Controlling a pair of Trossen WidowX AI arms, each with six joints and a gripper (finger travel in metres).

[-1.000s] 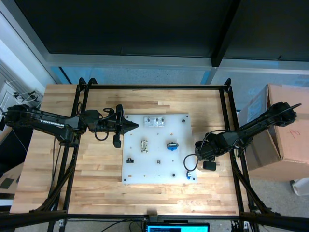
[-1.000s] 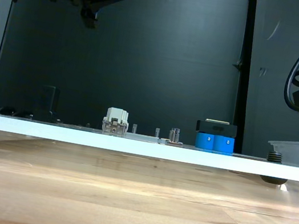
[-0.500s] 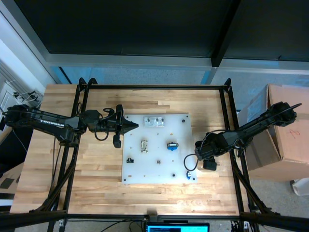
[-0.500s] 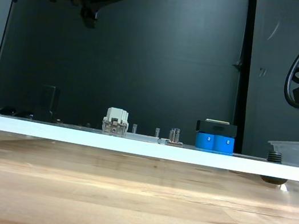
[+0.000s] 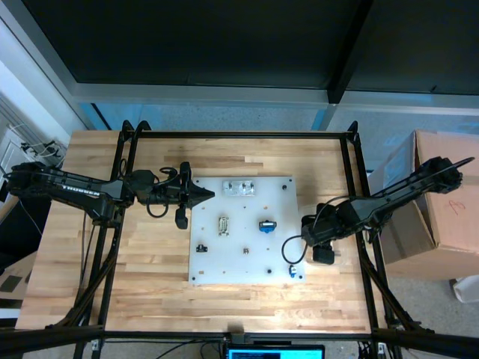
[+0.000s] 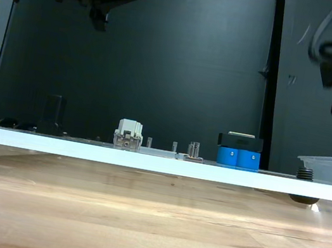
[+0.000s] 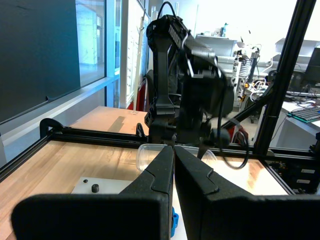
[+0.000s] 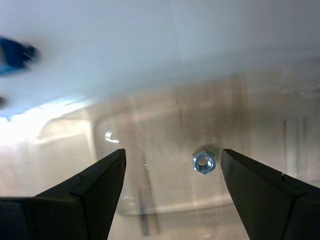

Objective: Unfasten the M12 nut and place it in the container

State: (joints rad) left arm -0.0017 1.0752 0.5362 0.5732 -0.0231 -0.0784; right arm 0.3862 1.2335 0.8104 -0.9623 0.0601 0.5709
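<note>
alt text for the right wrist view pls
The silver nut lies free in the clear container, seen between the open fingers of the right gripper above it. The left gripper, shut, is outside this view, raised over the board's left edge.

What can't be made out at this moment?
Nut: seen only in right wrist view, lying free in container under open right gripper.
High view: right gripper hides container and nut.
Low view: right gripper blurred, cut by edge; nut unseen.
Left wrist view: left gripper, shut above board's left edge, hides most of board.
</note>
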